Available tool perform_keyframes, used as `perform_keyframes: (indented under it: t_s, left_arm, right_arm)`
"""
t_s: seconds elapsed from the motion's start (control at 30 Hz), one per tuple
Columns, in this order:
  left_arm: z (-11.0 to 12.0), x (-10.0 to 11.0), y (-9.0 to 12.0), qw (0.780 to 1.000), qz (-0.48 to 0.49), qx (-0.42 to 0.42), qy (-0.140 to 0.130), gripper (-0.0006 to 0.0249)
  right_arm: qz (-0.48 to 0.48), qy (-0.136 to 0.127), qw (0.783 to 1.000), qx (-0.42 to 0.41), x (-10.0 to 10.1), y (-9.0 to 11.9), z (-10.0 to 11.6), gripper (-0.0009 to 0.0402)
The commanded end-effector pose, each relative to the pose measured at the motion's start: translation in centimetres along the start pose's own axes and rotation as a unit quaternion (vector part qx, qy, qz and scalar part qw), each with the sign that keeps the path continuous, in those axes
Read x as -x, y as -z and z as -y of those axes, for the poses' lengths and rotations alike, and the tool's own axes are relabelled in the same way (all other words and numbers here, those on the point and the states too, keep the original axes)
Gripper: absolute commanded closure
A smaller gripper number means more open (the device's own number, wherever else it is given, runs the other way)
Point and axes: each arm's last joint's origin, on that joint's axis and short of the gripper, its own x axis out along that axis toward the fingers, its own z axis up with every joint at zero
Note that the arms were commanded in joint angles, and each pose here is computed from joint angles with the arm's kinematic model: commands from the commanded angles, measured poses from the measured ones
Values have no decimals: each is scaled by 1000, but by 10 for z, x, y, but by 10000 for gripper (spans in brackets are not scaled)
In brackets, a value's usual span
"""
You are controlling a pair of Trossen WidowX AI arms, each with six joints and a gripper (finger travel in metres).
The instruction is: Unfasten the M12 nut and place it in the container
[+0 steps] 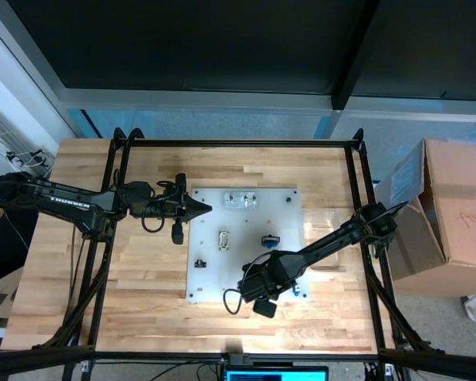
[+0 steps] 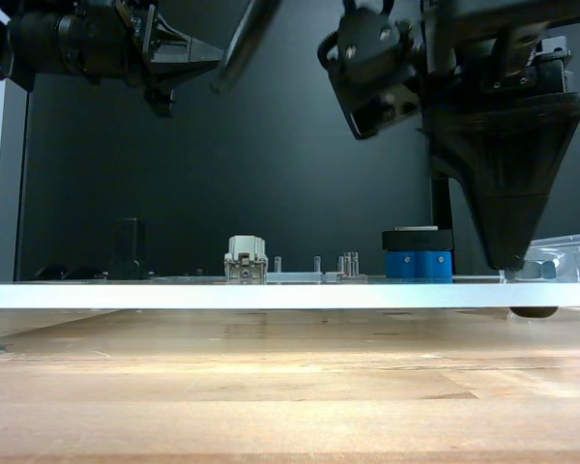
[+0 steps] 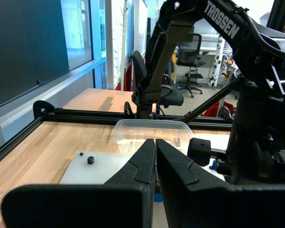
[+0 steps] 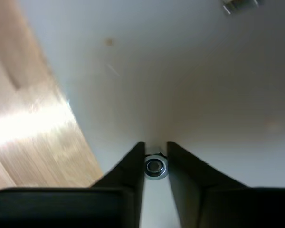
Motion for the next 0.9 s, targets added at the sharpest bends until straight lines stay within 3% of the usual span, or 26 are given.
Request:
perform_keyframes:
  t_s: [0.03, 0.23, 0.33, 0.7, 0.9]
  left_arm:
    - [0, 0, 0, 1000, 0, 0, 0, 243]
    - [0, 0, 0, 1000, 0, 0, 0, 243]
    - [0, 0, 0, 1000, 0, 0, 0, 243]
    - [0, 0, 0, 1000, 0, 0, 0, 243]
    - [0, 0, 0, 1000, 0, 0, 0, 243]
  right_arm:
    - [-10, 5, 996, 89, -2, 2, 1, 373]
    - [-11, 3, 965, 262, -2, 2, 1, 374]
    - [-7, 1, 958, 288, 1, 2, 1, 373]
    - [51, -23, 969, 241, 38, -4, -5, 391]
    - [39, -30, 990, 134, 34, 2, -7, 394]
